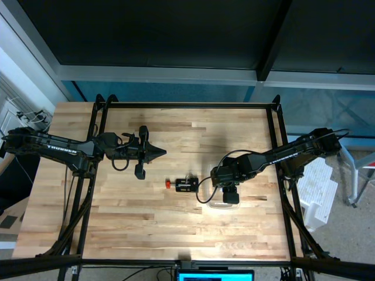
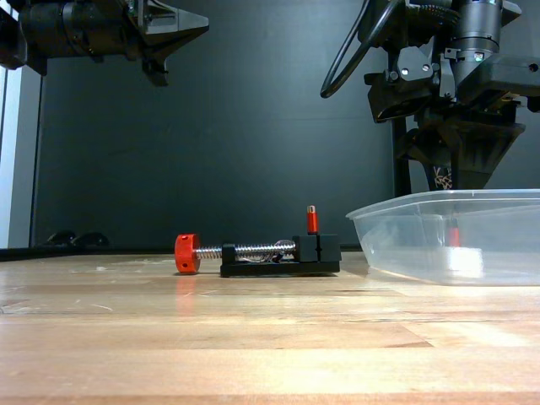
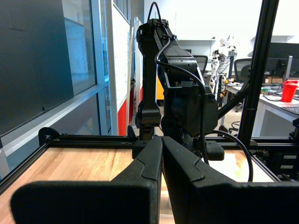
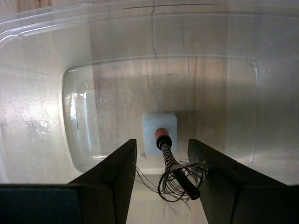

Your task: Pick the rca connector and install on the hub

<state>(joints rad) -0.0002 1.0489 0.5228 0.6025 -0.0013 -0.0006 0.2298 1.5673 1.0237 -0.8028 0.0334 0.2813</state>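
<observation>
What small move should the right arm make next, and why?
Probably lower straight down: the right pincer hangs open above the tray, lined up over the upright rca connector. Left pincer, shut, hovers high at left.

Right gripper [image 4: 162, 143] fingers spread over the clear tray [image 2: 396, 232], tray walls hemming all sides, rca connector [image 4: 170, 161] upright between the fingers with gaps either side, left gripper [image 1: 159, 153] pressed together, high above open table [image 1: 117, 199], hub [image 1: 187, 185] between both, clear overhead.

L end effector [image 1: 160, 153] closed high, R [image 4: 161, 145] spread
</observation>
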